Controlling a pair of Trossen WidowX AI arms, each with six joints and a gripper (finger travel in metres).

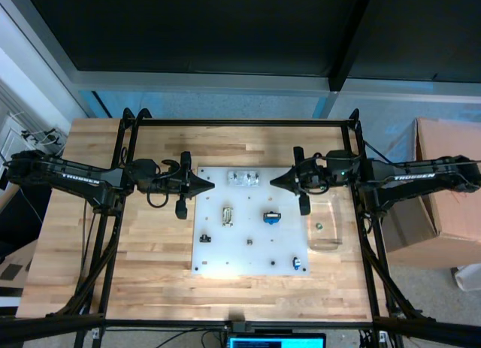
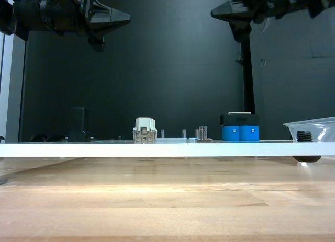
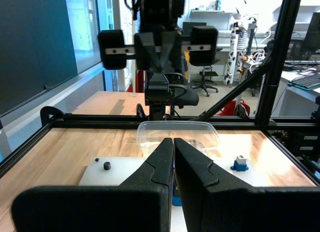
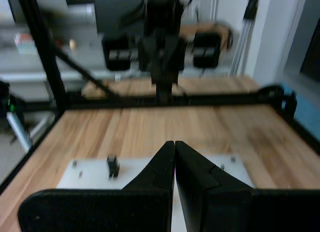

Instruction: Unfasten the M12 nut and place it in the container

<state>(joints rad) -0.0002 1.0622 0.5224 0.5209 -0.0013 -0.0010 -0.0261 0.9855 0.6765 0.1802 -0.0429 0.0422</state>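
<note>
Stud (image 2: 304,135) bare, just in front of the container (image 1: 337,213); M12 nut (image 1: 319,227) lying free inside it.
Right gripper (image 1: 273,181), clenched on nothing, hangs high beyond the container, well apart from the nut; left gripper (image 1: 211,185), also closed, is farther off. Placement looks done, so any withdrawal should clear the container's rim.

The high camera looks down from above the near edge at the white board (image 1: 225,250); the low one views it edge-on, level and close. Wrist cameras look along the left gripper (image 3: 173,142) and right gripper (image 4: 174,144), facing each other across it.
</note>
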